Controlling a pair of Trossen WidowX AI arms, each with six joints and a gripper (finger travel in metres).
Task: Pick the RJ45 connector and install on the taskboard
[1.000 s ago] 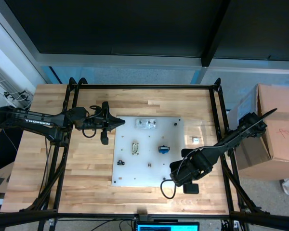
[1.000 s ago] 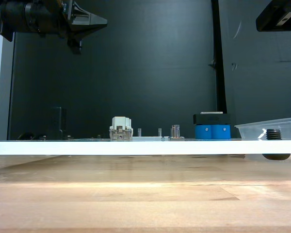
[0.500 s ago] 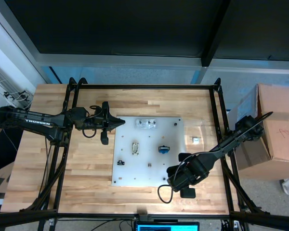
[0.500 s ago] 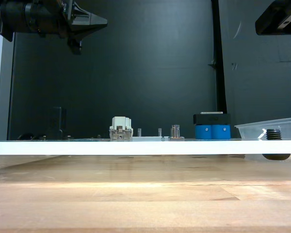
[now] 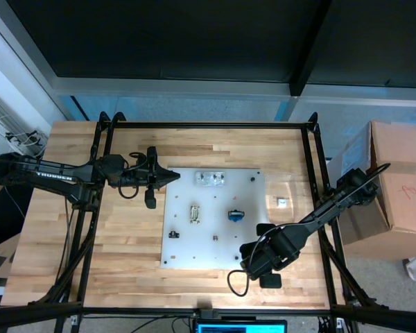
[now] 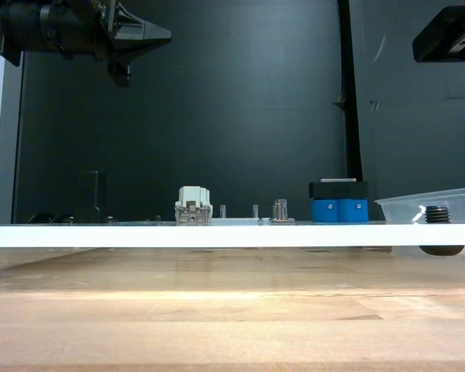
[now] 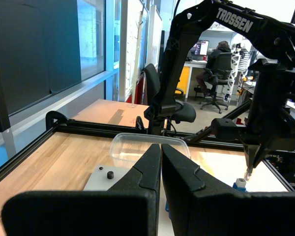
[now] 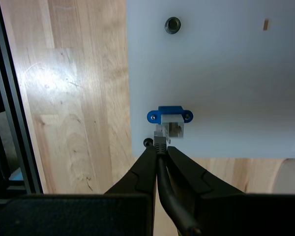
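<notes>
Pinched at the tips of the right pincer (image 8: 159, 147): RJ45 connector (image 8: 160, 133), held clear of its seat, dark cable (image 8: 169, 196) trailing back between the fingers. Just ahead of those tips, the blue socket (image 8: 169, 116) on the white taskboard (image 8: 226, 73). Left pincer (image 7: 161, 150) pressed together on nothing; hangs high above the taskboard's edge, well apart from the connector. Beyond its tips, a clear plastic tray (image 7: 128, 147).
</notes>
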